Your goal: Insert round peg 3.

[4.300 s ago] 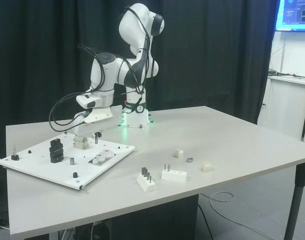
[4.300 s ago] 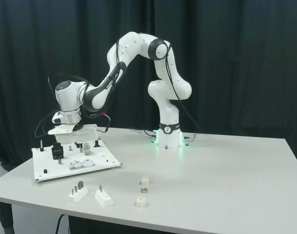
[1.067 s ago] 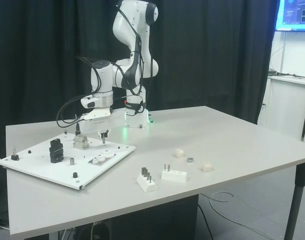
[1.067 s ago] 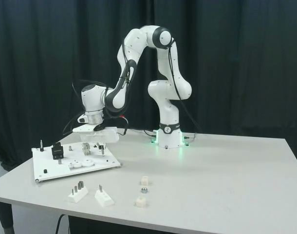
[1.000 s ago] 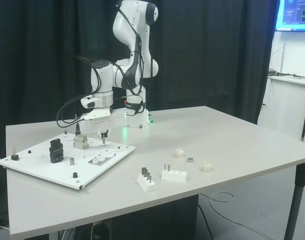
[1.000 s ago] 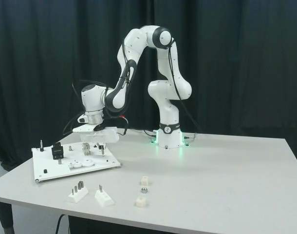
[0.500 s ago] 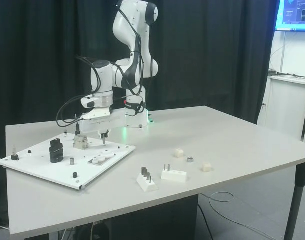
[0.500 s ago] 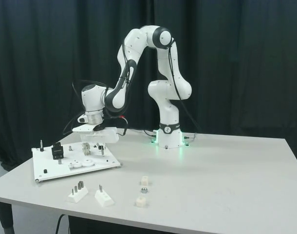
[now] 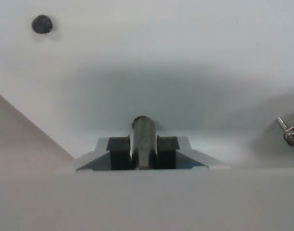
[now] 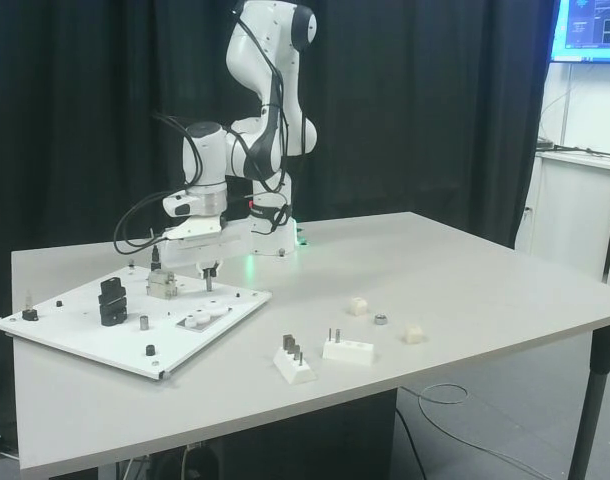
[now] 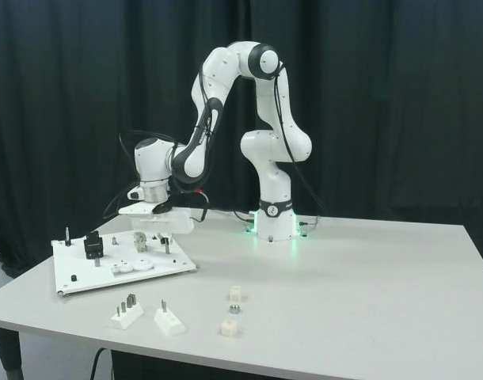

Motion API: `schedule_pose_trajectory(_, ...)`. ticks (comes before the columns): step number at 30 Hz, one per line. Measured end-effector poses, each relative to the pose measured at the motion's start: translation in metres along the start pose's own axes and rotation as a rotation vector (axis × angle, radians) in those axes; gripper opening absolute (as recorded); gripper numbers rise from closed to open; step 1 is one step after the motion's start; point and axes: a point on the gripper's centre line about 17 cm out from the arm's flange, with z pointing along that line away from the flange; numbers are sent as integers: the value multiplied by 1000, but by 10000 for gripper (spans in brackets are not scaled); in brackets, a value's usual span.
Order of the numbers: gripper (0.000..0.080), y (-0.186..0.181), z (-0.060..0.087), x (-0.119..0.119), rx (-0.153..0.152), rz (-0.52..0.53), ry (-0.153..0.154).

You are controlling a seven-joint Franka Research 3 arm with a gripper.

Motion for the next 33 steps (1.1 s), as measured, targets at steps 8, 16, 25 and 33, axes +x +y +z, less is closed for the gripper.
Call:
schedule_pose_trajectory(8,112,0,0,2,0,9,9)
schedule_pose_trajectory(16,112,2,0,3,-5,13,15)
schedule_pose_trajectory(25,112,1,2,2,-3,14,12)
schedule_pose_trajectory(33,112,0,4,0,-1,15,9)
